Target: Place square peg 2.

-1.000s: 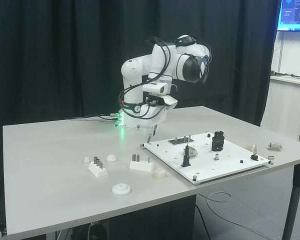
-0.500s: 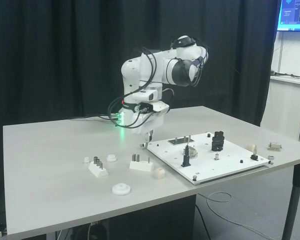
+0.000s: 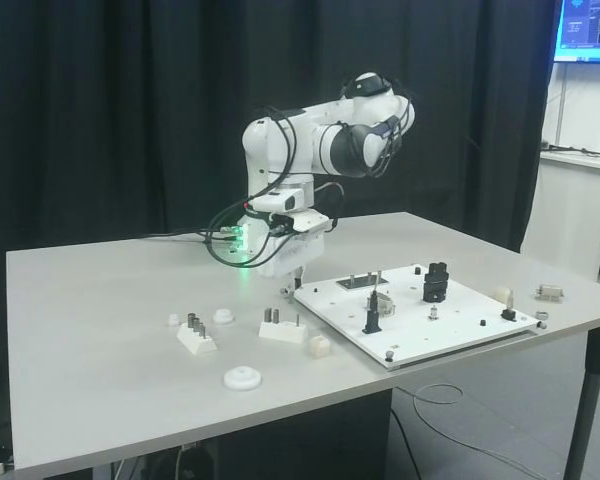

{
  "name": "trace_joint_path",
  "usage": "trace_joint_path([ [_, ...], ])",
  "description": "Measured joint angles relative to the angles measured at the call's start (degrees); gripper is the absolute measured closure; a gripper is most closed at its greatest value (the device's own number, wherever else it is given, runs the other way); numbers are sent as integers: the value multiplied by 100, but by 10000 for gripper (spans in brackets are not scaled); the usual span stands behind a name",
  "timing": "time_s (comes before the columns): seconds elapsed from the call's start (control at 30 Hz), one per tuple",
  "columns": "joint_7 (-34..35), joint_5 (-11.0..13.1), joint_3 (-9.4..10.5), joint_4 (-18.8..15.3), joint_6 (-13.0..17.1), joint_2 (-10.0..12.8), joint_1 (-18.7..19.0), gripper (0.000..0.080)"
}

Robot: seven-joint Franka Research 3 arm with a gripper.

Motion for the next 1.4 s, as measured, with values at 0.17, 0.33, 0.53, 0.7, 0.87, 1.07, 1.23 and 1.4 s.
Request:
trace_joint_path([
  [0.17, 0, 119, 21, -58, 0, 7, -4, 738],
  [0.33, 0, 266, 57, -109, 12, 24, -15, 738],
  [0.53, 0, 451, 121, -137, 75, 57, -58, 738],
  [0.7, 0, 582, 201, -137, 161, 59, -96, 738],
  [0.87, 4, 677, 264, -137, 233, 60, -127, 738],
  [1.07, 238, 770, 287, -138, 263, 69, -163, 738],
  [1.23, 1002, 798, 288, -139, 314, 70, -177, 738],
  [1.4, 1590, 803, 289, -139, 377, 70, -172, 738],
])
